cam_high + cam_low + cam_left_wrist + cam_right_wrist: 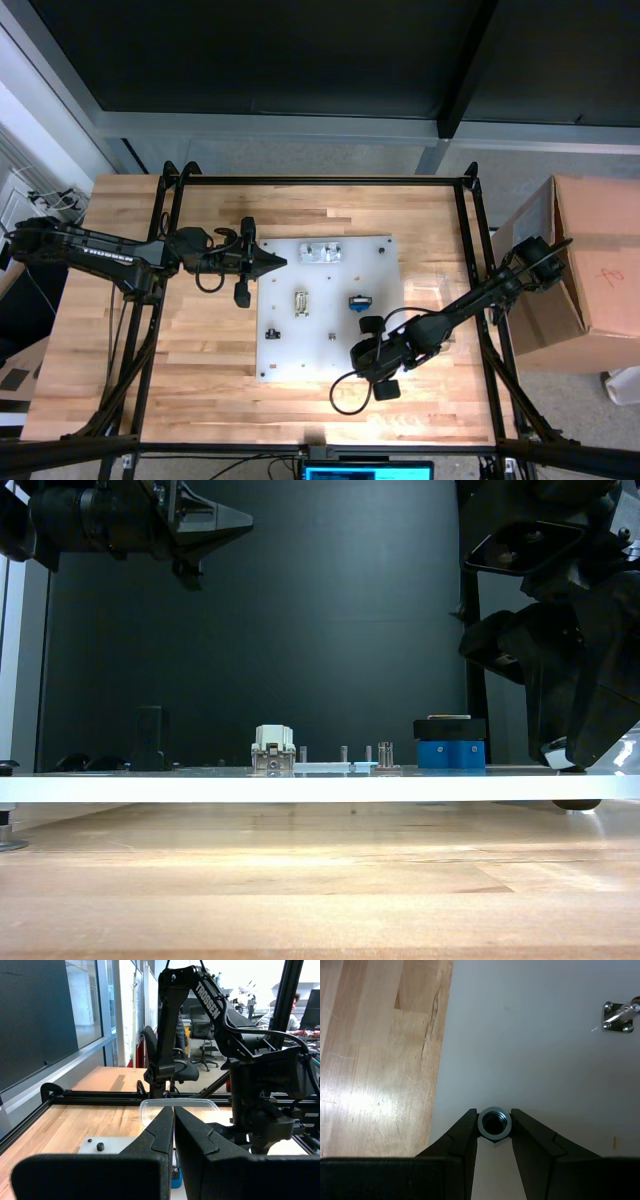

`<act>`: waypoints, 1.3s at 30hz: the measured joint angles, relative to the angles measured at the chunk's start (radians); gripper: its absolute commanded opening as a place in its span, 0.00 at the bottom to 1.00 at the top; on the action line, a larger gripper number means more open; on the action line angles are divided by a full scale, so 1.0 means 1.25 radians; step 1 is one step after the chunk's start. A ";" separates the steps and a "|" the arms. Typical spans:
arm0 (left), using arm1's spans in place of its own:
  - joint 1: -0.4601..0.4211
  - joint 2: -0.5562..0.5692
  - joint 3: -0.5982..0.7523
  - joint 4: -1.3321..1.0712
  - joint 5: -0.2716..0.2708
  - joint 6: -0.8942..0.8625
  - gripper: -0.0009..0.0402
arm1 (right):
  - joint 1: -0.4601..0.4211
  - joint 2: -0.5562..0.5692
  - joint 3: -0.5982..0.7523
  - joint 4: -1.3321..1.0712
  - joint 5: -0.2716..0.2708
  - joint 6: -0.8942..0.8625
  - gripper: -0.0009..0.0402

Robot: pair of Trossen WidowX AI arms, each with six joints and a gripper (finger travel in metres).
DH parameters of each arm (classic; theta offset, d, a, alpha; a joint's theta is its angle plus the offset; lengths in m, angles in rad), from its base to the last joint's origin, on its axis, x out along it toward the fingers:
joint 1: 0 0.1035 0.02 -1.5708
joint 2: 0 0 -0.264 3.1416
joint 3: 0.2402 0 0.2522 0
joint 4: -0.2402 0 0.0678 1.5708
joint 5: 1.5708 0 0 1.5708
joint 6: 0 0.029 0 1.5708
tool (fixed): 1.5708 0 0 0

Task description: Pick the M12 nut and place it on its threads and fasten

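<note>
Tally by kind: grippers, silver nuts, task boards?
White board: 1
M12 nut: 1, whether on its stud, cannot tell
Grippers: 2, left gripper shut, raised over board's left edge; right gripper low at its near right, shut on nut
Total: 4

The right gripper (372, 362) hides the stud in the high and low views, so whether the nut (494, 1123) sits on it cannot be told.

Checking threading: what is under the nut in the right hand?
The right hand, low over the white board by its near right edge, grips the nut; the bore shows only dark, so any stud beneath is hidden. The left hand hangs shut above the board's left edge.
</note>
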 measured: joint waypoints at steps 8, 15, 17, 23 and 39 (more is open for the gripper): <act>0.000 0.000 0.000 0.000 0.000 0.000 0.02 | 0.001 -0.009 0.001 -0.002 -0.002 0.004 0.03; 0.000 0.000 0.000 0.000 0.000 0.000 0.02 | 0.001 -0.009 0.002 -0.004 -0.002 0.004 0.15; 0.000 0.000 0.000 0.000 0.000 0.000 0.02 | 0.002 -0.009 0.006 -0.009 -0.002 0.003 0.21; 0.000 0.000 0.000 0.000 0.000 0.000 0.02 | 0.001 -0.007 0.028 -0.062 -0.008 0.002 0.35; 0.000 0.000 0.000 0.000 0.000 0.000 0.02 | -0.007 0.005 0.183 -0.262 -0.008 0.002 0.46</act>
